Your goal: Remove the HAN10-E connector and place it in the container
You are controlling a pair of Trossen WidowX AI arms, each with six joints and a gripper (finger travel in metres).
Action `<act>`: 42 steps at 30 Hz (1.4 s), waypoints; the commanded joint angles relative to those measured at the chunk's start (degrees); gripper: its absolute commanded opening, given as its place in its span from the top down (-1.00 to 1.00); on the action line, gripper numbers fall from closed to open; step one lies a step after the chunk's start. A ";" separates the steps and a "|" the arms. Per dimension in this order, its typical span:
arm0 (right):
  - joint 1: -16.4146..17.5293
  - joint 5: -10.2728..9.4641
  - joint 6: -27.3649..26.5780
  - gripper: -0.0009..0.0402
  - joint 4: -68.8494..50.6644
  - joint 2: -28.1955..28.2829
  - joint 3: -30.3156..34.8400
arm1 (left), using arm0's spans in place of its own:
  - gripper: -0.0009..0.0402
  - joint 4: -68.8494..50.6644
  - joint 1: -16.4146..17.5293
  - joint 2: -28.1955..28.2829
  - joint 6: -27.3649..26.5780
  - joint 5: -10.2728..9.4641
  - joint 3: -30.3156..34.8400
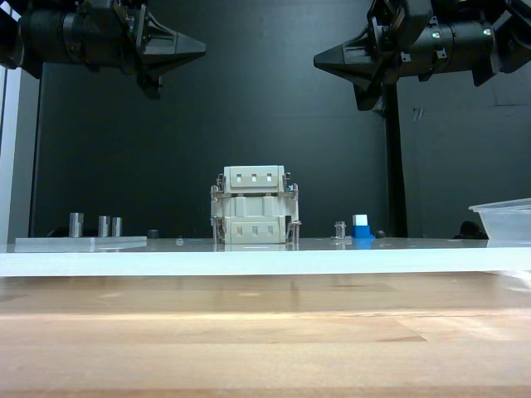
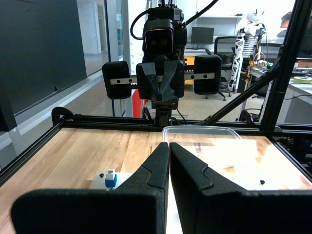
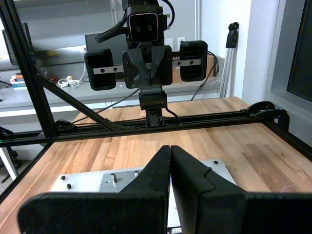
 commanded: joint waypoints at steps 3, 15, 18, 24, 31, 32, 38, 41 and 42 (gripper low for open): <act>0.17 0.00 0.02 0.96 0.00 0.02 0.00 | 0.96 0.04 -0.02 0.02 0.00 0.00 0.00; 0.15 0.00 0.02 0.96 0.00 0.02 0.00 | 0.96 0.04 0.00 0.02 0.00 0.00 0.00; 0.17 0.00 0.07 0.96 0.11 0.02 0.00 | 0.96 0.04 0.00 0.02 0.00 0.00 0.00; 0.20 -3.50 1.16 0.96 -0.20 0.02 1.86 | 0.96 0.04 -0.02 0.02 0.00 0.00 0.00; 0.33 -3.58 0.26 0.96 -16.48 0.39 10.58 | 0.96 0.02 -0.02 0.02 0.00 0.00 0.00; 0.42 -3.56 -0.04 0.96 -19.45 0.59 12.20 | 0.96 0.04 0.00 0.02 0.00 0.00 0.00; 1.27 -3.48 -0.44 0.96 -36.39 2.67 22.80 | 0.96 0.04 -0.02 0.02 0.00 0.00 0.00; 2.10 -3.45 -1.01 0.96 -45.38 4.61 28.85 | 0.96 0.04 -0.02 0.02 0.00 0.00 0.00; 2.34 -3.45 -1.18 0.96 -47.84 5.42 30.69 | 0.96 0.04 0.00 0.02 0.00 0.00 0.00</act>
